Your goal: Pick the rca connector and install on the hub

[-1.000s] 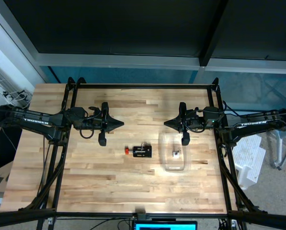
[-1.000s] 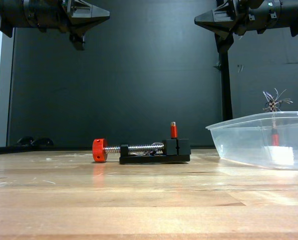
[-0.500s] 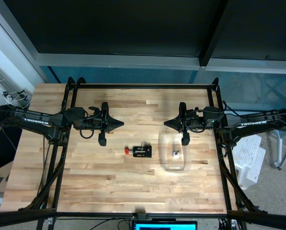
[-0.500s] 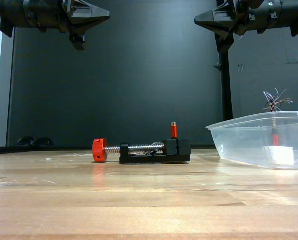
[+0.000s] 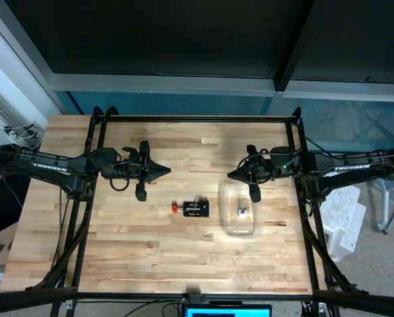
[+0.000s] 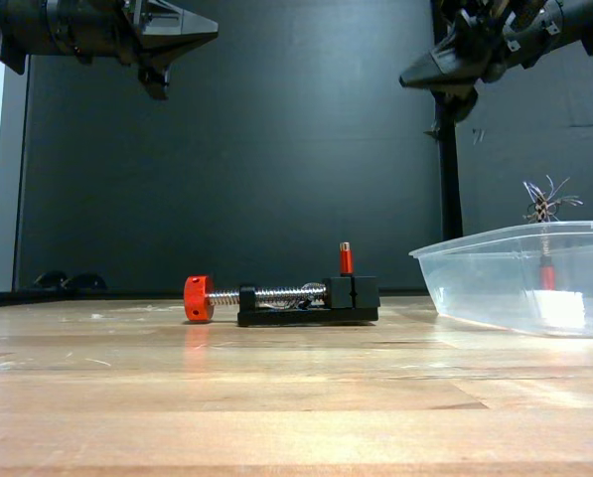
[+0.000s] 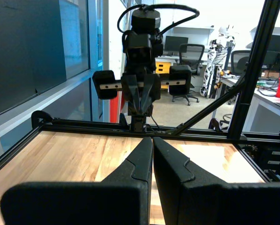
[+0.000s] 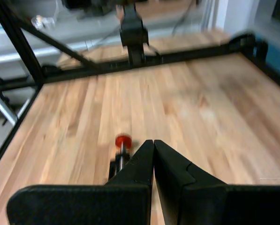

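High view: the left end effector [image 5: 167, 170] hangs over the bench [image 5: 150, 254] left of centre. The right end effector [image 5: 229, 176] faces it, near the far left corner of the clear tray [image 5: 239, 235]. The hub [image 5: 195, 210] lies on the bench between them, nearer. The rca connector [image 5: 243, 211] sits inside the tray. Low view: the right end effector tilts downward, high above the hub. Wrist views: both pairs of fingers [image 7: 140, 159] are pressed together, gripping nothing.
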Tool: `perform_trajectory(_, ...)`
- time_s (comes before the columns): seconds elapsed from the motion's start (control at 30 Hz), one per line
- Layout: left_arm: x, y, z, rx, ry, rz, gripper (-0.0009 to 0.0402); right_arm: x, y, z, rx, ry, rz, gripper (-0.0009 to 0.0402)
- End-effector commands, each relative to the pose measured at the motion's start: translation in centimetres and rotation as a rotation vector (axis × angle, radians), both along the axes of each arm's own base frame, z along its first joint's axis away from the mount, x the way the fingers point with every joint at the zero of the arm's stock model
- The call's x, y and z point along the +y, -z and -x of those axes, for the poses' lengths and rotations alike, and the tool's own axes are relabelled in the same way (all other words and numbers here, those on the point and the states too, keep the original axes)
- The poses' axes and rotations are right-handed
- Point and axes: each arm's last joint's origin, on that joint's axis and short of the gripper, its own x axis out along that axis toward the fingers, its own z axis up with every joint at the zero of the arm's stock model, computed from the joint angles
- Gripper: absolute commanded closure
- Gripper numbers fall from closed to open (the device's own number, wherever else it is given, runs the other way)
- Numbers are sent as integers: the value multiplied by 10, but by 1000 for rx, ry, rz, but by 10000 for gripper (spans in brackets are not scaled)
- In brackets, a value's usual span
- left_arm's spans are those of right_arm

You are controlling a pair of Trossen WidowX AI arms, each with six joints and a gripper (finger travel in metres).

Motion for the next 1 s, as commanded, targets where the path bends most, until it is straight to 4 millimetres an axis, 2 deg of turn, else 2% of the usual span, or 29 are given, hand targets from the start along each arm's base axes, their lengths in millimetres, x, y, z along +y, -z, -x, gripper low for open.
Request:
perform_trajectory(0.03,0,0,0,0,0,0,393,2,2,0,95,2,-27,393)
perform_trajectory(0.37,0,0,0,0,0,0,393,15,10,3,346,-28,-57,393)
perform_trajectory(0.73,0,0,0,0,0,0,393,26,-1,6,557,-68,-39,393)
perform_trajectory(1.0,0,0,0,0,0,0,393,36,2,6,669,-104,-15,393)
